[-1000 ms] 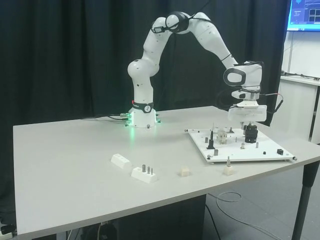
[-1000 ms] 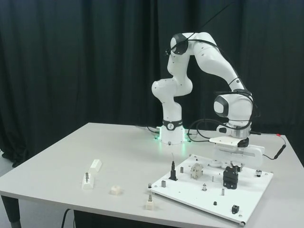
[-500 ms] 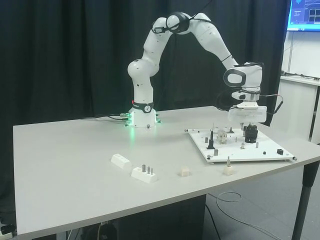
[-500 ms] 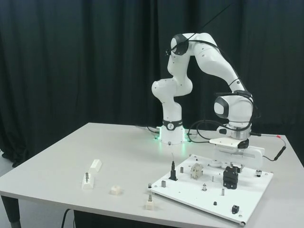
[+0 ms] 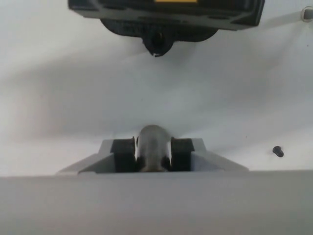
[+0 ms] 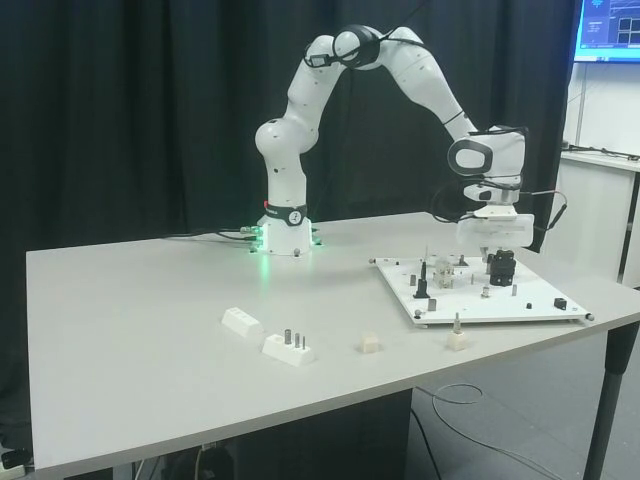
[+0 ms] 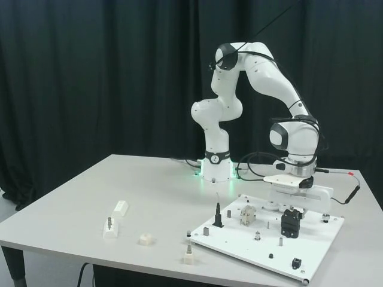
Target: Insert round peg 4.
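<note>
The white arm [image 6: 400, 70] arches from its base [image 6: 284, 232] — lit green at the foot — over to the white board [image 6: 480, 295] on the grey tabletop [image 6: 150, 330]. Its gripper [image 6: 500, 262] hangs just above the board, among small black fixtures. Nearer the front edge lie four small white blocks — one [image 6: 288, 347] holding upright pegs.

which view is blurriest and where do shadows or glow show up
Wrist view: everything is soft; the peg held in the end effector blurs, and broad soft shadows cross the white board. First room view: a green glow sits at the arm's base, and a lit screen is in the corner. Second room view: evenly lit.
</note>
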